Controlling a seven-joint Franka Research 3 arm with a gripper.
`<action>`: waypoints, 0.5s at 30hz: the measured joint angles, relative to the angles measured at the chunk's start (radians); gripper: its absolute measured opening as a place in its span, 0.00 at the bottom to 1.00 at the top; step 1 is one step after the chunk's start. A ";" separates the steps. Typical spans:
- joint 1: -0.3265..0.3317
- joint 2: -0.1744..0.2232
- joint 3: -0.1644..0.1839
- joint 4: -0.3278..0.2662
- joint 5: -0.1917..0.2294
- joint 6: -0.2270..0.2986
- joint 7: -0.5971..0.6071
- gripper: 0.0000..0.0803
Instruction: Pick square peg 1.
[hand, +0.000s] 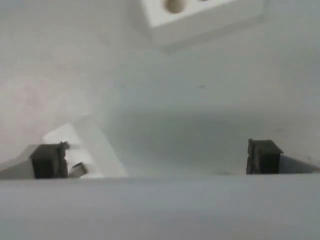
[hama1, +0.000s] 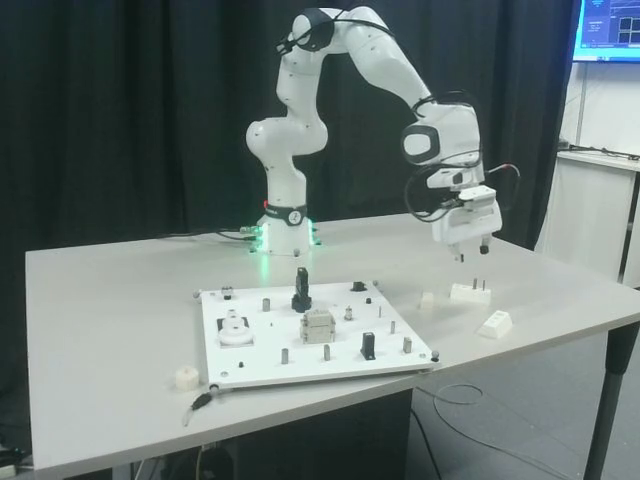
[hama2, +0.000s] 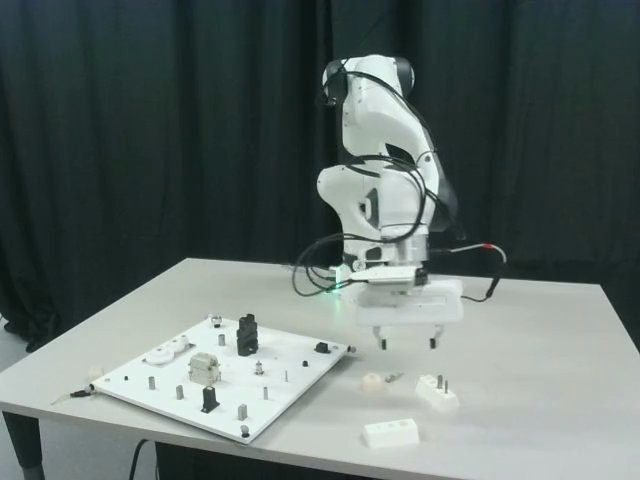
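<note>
My gripper hangs open above the table to the right of the board, with nothing between its fingers. Just below it sits a small white holder with thin upright pegs standing in it; I cannot tell which is square peg 1. In the second room view the gripper is above and slightly left of that holder. In the wrist view the holder lies beside one black fingertip, with a small grey peg close to it. The gripper touches nothing.
A white block with round holes lies near the table's front edge, also seen in the wrist view. A small white round part rests left of the holder. The white assembly board with several fixtures lies to the left.
</note>
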 joint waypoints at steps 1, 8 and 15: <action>0.001 0.005 0.006 0.002 -0.007 0.000 -0.005 1.00; 0.016 0.054 0.037 0.034 -0.071 -0.019 -0.107 1.00; 0.036 0.116 0.044 0.093 -0.087 -0.070 -0.195 1.00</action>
